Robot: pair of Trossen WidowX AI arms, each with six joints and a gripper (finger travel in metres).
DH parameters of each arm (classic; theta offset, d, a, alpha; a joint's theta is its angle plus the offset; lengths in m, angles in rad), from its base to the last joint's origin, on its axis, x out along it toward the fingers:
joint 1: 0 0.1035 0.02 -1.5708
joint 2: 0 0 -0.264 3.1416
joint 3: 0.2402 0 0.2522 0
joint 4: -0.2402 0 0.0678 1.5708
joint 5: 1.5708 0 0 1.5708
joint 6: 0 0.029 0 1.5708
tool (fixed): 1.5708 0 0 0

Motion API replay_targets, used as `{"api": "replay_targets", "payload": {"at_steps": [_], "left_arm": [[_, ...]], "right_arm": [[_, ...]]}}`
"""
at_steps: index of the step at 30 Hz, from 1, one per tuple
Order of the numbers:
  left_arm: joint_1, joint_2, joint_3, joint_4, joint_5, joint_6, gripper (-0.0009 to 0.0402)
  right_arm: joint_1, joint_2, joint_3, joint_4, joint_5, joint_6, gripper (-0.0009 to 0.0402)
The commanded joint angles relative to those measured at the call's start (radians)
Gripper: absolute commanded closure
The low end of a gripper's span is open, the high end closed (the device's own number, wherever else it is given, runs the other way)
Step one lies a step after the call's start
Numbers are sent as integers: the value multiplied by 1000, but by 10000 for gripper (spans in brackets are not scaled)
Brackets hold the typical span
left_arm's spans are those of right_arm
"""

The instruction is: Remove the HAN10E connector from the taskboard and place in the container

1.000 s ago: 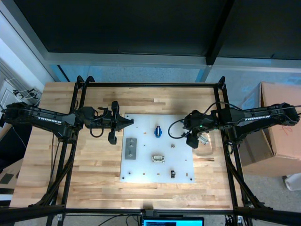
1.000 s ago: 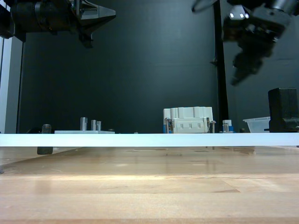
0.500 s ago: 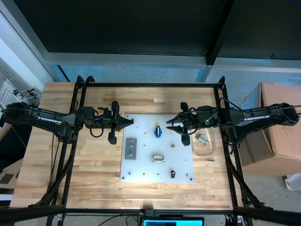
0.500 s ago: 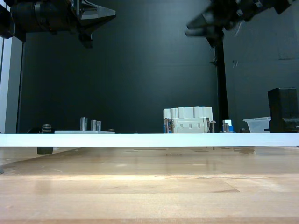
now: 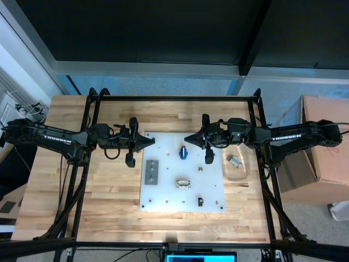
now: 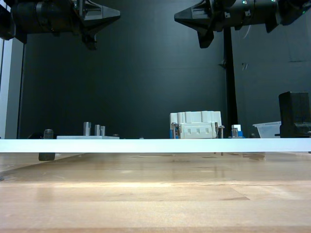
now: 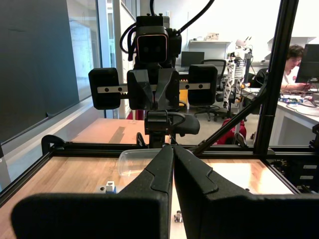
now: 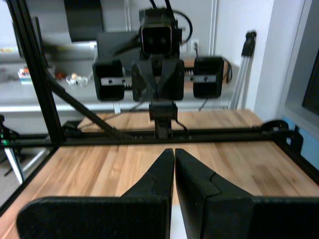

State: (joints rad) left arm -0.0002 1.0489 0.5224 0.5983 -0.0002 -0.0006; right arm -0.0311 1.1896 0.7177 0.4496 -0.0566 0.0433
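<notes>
A small pale HAN10E connector [image 5: 234, 160] lies free inside the clear container [image 5: 243, 173], just right of the white taskboard [image 5: 163, 196]. Its beige seat [image 5: 184, 184] stands on the board and also shows in the low view [image 6: 196, 125]. My right gripper [image 5: 187, 140] is shut and empty, hovering high over the board's back edge with its tip pointing left [image 6: 177, 14]. In the right wrist view its tips [image 8: 174, 151] meet. My left gripper [image 5: 152, 140] is shut and empty, high over the board's back left [image 6: 118, 14], [image 7: 173, 149]. The two grippers face each other.
A blue part [image 5: 183, 152], a grey metal block [image 5: 151, 170] and a small black part [image 5: 200, 201] sit on the board. A cardboard box [image 5: 322, 142] stands off the table to the right. A black frame surrounds the table.
My right gripper went from over the container leftward to the board's back edge, swinging up level, and shut. The connector stays in the container. The left arm has not moved.
</notes>
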Motion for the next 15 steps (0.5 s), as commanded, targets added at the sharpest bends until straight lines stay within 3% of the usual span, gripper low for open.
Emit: {"api": "replay_targets", "payload": {"at_steps": [1, 15], "left_arm": [[0, 0, 0, 0, 0, 0, 393], [0, 0, 0, 0, 0, 0, 393]], "right_arm": [[-2, 13, -29, 71, 0, 1, 392], [-2, 5, -74, 125, 12, 0, 393]]}}
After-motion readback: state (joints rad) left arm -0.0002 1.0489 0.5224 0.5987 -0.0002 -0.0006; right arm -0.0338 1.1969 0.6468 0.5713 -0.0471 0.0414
